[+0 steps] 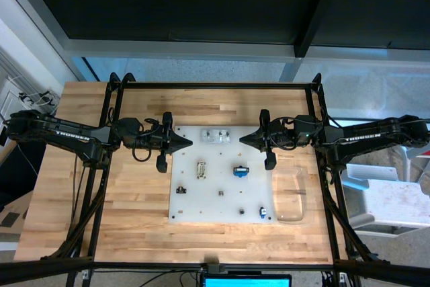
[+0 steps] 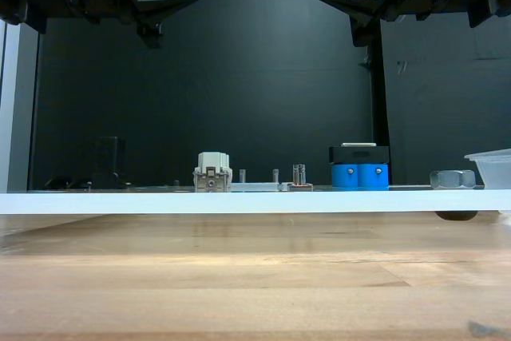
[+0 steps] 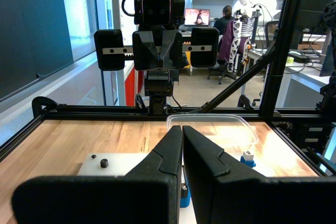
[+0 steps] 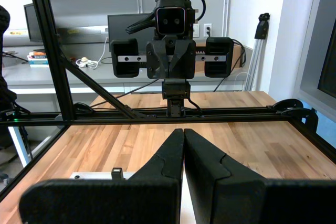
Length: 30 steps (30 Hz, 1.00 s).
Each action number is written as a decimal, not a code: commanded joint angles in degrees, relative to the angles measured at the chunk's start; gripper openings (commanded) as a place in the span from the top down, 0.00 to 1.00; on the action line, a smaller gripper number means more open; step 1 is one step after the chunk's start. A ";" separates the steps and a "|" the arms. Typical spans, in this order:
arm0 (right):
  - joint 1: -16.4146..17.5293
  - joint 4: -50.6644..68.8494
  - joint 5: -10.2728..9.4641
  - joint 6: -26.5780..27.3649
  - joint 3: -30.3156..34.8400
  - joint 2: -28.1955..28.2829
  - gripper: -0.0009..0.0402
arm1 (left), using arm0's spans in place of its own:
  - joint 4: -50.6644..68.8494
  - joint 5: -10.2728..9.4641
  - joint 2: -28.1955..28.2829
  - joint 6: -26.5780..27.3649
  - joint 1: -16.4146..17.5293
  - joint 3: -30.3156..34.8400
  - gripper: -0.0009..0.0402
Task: Unfasten the M12 fastener and place in the container
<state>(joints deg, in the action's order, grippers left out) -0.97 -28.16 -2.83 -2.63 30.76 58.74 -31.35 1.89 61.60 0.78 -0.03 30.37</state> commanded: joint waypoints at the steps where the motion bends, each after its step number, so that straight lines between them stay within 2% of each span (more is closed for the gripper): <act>1: 0.00 1.51 1.70 -2.91 0.02 -0.02 0.98 | 0.00 0.02 0.00 -0.02 0.04 0.00 0.98; 16: 0.02 1.25 1.33 -0.94 0.50 -0.02 0.98 | 0.00 0.02 0.00 -0.02 0.02 0.00 0.98; 20: 0.87 9.86 1.33 -0.28 3.96 -0.02 0.98 | 0.00 0.02 0.00 -0.02 0.02 0.00 0.98; 26: 3.32 26.51 3.43 -0.24 11.19 0.83 0.98 | 0.00 0.02 0.00 -0.02 0.02 0.00 0.98; 28: 4.20 32.44 3.87 -1.84 13.90 2.14 0.98 | 0.00 0.02 0.00 -0.02 0.04 0.00 0.98; 30: 5.53 38.23 5.22 -3.21 16.72 3.82 0.98 | 0.00 0.02 0.00 -0.02 0.02 0.00 0.98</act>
<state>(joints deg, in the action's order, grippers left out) 3.70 6.57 1.45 -4.97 45.71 61.49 -31.35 1.89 61.60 0.75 -0.01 30.37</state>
